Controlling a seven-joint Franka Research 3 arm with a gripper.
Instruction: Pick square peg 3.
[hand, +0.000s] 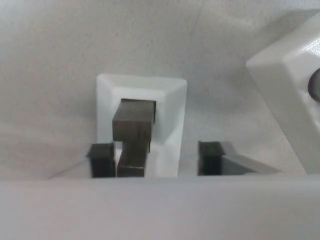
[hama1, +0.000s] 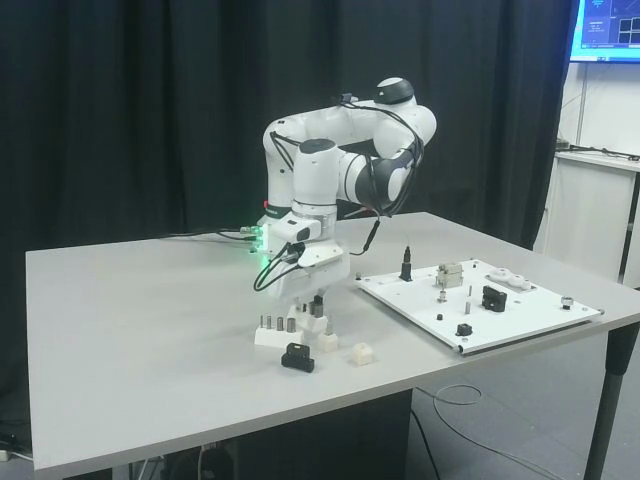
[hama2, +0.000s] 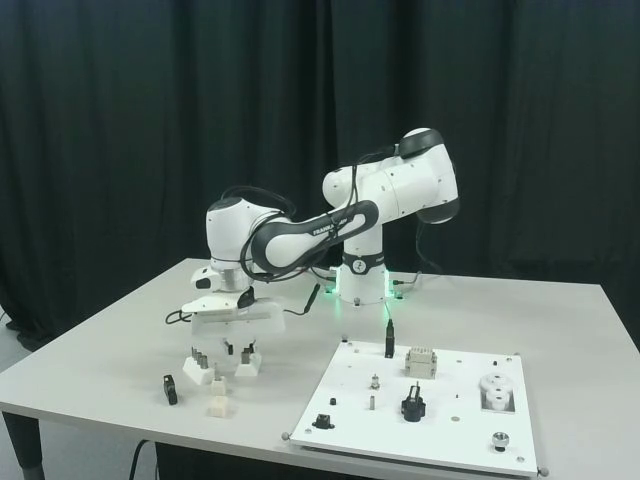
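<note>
black curtains hang behind the grey table (hama1: 140, 310), which carries everything in sight. square peg 3 (hand: 132, 137) stands upright in a small white holder (hand: 170, 107) near the table's front edge, in the group of small parts left of the big white board (hama1: 480, 305) in the first room view. in the wrist view the peg is a dark block rising out of the holder's square recess. the gripper (hand: 157, 160) hangs right over it with its fingers spread apart: one dark fingertip (hand: 102, 160) sits just beside the peg, and whether it touches cannot be told, while the other is well clear past the holder's far wall. the peg is off centre between them and nothing is clamped.

next to this holder, in the first room view, a white block (hama1: 272, 332) carries a row of small upright pegs, a black part (hama1: 297, 357) lies nearer the front edge, and a small white piece (hama1: 361, 352) sits to the right of it. the white arm (hama2: 300, 235) reaches from its base, where a green light (hama2: 338, 290) glows, out and down to the holder. the board bears several small fittings.
</note>
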